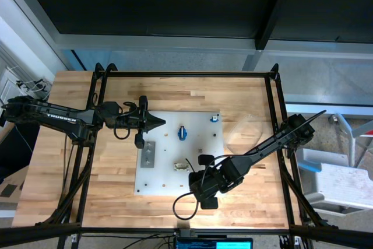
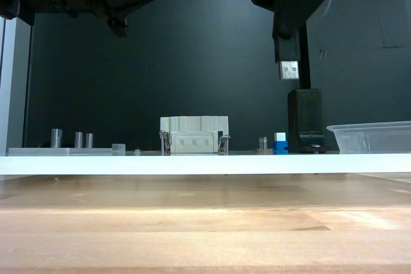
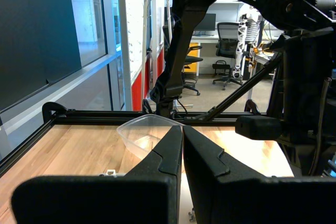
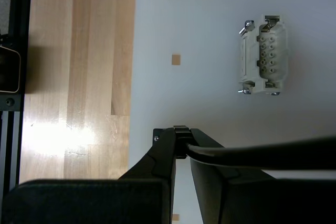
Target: Remove the USB connector from the USB hub and place in the container
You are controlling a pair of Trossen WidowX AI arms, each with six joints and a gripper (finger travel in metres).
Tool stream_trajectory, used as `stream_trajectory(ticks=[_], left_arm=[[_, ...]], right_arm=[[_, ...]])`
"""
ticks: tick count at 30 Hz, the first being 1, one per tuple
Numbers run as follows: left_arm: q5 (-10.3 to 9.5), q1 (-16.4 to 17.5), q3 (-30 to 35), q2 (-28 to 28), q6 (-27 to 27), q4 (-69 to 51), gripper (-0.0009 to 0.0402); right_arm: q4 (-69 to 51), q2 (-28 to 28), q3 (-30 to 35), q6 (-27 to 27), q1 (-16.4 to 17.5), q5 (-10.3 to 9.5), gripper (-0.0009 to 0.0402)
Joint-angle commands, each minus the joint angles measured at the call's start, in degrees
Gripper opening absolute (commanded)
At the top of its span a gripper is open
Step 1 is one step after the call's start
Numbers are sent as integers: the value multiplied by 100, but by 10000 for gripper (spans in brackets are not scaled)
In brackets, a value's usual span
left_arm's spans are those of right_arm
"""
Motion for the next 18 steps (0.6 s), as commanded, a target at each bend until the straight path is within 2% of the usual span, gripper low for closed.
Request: stream_trajectory(ticks=[1,9,18], left_arm=[[2,2,0,0,0,-2,1],[0,0,0,0,0,-2,1],[2,0,0,0,0,2,1]], right_arm=[[-13,9,-17,59,2,-7,0],[-57,-236,-70,98,0,9,0],[-48,-820,-363,315,0,9,0]])
